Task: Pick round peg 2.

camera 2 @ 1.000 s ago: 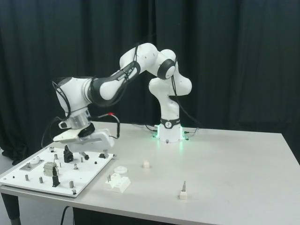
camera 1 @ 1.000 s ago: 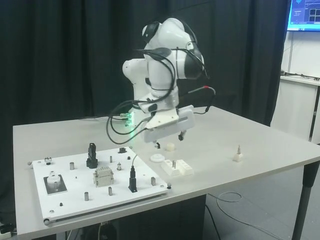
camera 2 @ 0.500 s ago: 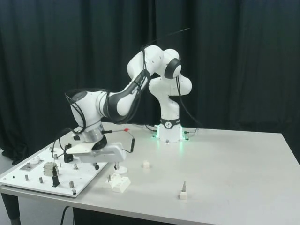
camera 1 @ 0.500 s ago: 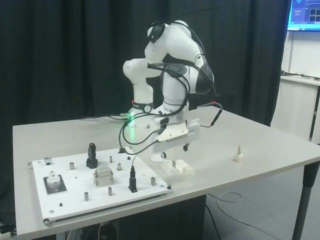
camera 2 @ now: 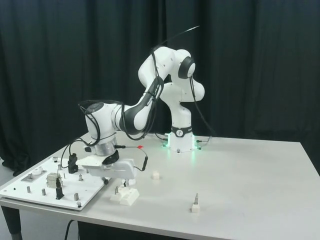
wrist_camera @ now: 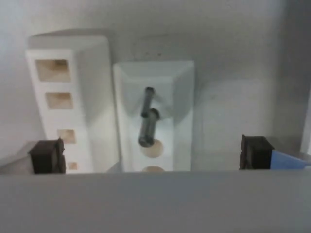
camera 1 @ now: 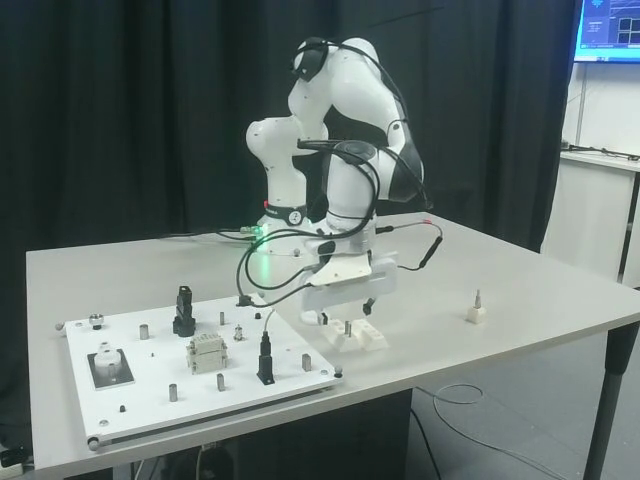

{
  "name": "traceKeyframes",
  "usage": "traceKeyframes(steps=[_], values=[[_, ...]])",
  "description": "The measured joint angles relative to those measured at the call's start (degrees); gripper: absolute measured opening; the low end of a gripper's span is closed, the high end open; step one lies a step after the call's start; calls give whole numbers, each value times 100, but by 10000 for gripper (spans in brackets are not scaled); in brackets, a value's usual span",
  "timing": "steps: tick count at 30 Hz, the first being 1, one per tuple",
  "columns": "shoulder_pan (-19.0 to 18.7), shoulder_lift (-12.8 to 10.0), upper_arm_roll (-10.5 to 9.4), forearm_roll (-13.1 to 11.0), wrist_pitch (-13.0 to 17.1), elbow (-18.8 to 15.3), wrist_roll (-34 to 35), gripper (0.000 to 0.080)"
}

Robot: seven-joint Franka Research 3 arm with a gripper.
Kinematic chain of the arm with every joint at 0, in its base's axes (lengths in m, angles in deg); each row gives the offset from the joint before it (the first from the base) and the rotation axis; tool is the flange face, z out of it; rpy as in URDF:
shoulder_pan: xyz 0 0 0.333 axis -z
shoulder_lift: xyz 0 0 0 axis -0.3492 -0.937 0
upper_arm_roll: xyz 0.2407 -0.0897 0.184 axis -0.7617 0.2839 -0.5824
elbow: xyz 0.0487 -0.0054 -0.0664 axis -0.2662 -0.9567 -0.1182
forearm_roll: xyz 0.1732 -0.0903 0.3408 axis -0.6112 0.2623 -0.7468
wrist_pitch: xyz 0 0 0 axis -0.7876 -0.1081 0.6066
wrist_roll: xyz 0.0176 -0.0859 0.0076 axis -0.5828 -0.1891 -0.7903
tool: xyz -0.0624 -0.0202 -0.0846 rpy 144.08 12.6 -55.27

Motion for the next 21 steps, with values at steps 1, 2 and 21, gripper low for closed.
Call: traceKeyframes(steps=[1, 2, 21], values=[[0, 31, -10, 12, 85, -66, 10, 800], [0, 61, -18, 20, 168, -127, 11, 800], [2, 271, -237, 26, 1259, -839, 9, 800]])
